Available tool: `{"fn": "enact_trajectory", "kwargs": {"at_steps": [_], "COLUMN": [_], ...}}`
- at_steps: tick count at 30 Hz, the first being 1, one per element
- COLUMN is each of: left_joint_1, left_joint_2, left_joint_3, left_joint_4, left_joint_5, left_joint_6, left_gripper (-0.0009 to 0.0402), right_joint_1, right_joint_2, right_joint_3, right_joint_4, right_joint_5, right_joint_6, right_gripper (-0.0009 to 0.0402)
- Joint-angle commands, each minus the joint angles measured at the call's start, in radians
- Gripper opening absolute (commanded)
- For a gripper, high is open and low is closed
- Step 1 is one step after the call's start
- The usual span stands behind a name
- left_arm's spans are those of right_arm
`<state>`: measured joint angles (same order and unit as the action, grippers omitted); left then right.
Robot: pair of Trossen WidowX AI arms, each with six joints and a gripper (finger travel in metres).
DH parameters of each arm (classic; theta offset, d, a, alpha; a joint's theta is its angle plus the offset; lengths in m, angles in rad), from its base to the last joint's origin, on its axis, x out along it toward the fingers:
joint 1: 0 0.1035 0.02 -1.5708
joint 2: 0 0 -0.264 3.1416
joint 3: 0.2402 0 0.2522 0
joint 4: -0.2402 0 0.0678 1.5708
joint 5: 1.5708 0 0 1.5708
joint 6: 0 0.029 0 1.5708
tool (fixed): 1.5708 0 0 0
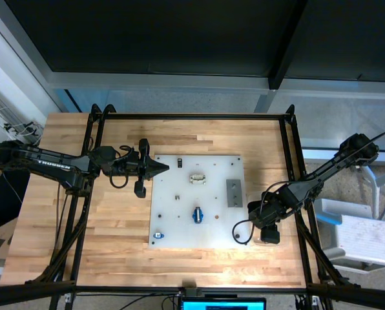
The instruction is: Pick the 16mm cylinder and place it in the container
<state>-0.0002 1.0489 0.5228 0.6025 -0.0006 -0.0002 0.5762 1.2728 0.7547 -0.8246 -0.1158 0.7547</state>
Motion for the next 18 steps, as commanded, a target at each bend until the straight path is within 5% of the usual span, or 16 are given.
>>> {"fn": "enact_trajectory", "kwargs": {"at_steps": [1,18], "left_joint_1": [0.0,0.0], "left_joint_2": [0.0,0.0], "left_joint_3": [0.0,0.0], "left_joint_4": [0.0,0.0], "left_joint_5": [0.0,0.0], "left_joint_6": [0.0,0.0], "left_gripper": [0.0,0.0], "right_joint_1": [0.0,0.0], "right_joint_2": [0.0,0.0], "right_joint_3": [0.0,0.0], "right_joint_4": [0.0,0.0], "right_joint_5": [0.0,-0.008], "right_joint_6": [-0.001,0.0], "right_gripper": [0.0165,0.0165]}}
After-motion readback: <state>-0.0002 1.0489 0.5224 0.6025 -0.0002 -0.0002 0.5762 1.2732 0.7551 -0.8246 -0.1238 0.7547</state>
